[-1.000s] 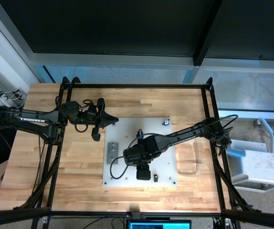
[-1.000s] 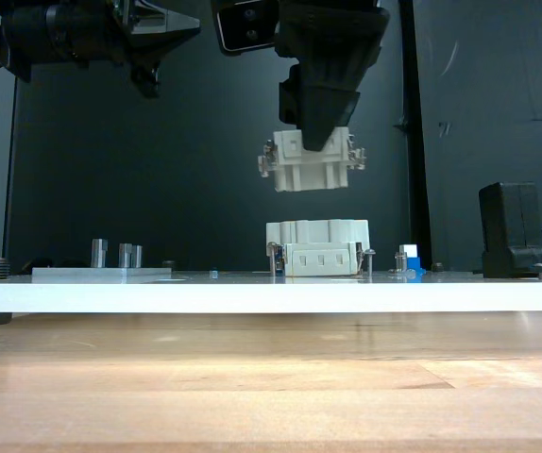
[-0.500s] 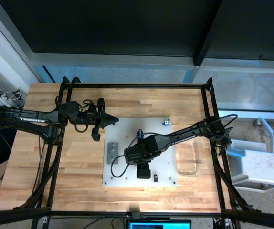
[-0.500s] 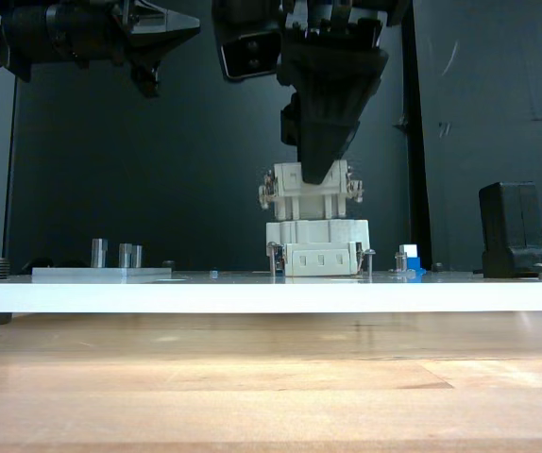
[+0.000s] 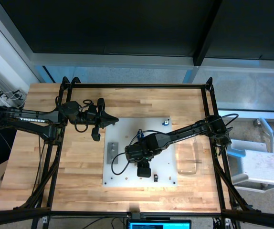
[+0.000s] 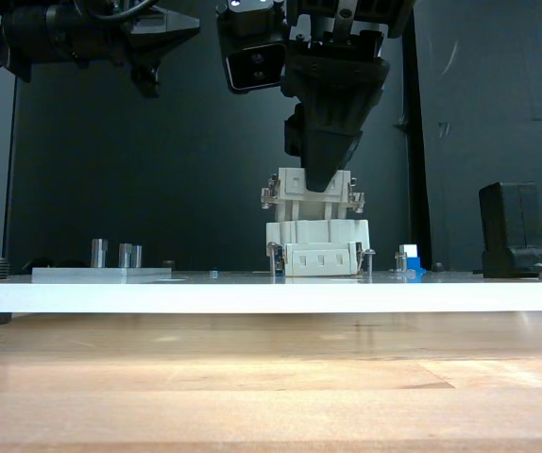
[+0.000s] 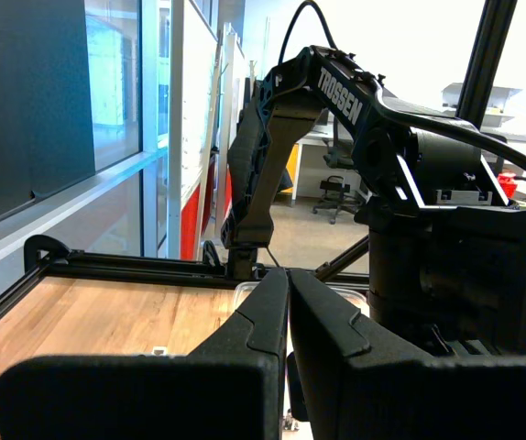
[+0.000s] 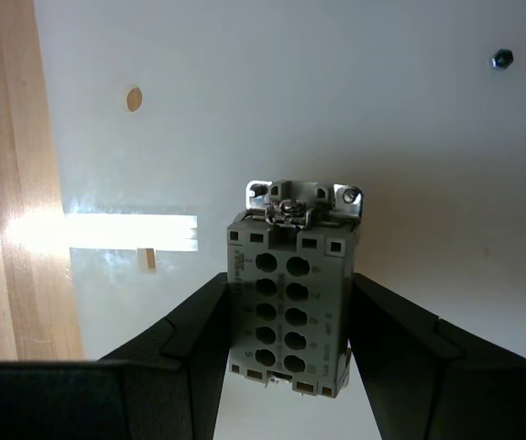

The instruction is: Pick the HAN10E connector and install in the HAN10E hub

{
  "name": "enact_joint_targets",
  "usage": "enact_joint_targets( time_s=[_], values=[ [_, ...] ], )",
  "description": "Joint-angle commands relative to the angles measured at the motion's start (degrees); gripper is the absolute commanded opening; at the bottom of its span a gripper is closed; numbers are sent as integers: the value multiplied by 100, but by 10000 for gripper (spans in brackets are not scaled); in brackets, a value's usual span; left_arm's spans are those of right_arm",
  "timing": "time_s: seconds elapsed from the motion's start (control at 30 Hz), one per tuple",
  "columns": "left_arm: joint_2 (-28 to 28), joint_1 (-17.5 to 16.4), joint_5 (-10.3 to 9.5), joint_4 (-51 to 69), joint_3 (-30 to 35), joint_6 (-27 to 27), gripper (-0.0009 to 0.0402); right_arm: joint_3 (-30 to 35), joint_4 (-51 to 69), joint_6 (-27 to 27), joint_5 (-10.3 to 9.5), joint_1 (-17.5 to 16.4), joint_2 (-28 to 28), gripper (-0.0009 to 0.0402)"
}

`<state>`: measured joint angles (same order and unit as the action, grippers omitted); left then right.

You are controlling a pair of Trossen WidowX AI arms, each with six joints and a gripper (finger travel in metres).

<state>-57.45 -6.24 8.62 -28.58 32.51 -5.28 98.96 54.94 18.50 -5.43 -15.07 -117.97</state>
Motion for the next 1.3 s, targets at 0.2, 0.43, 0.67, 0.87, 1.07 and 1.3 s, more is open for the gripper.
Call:
enact_joint_targets(
  time_s=[0.2, 0.43, 0.67, 0.87, 1.07, 1.3],
  values=[
    [0, -2, 0, -2, 0, 0, 0, 4, 131, -2, -76, 20, 66, 39],
    [0, -2, 0, -2, 0, 0, 0, -37, 83, -94, -173, 46, 22, 39],
    [0, -2, 0, -4, 0, 0, 0, -216, -170, -101, -238, 76, 24, 39],
    [0, -2, 0, -2, 0, 0, 0, -262, -164, -103, -225, 107, 24, 39],
    [0, -2, 0, -4, 0, 0, 0, -315, -170, -103, -210, 109, 24, 39],
    [0, -2, 0, -2, 0, 0, 0, -398, -173, -83, -400, 153, 24, 39]
  ],
)
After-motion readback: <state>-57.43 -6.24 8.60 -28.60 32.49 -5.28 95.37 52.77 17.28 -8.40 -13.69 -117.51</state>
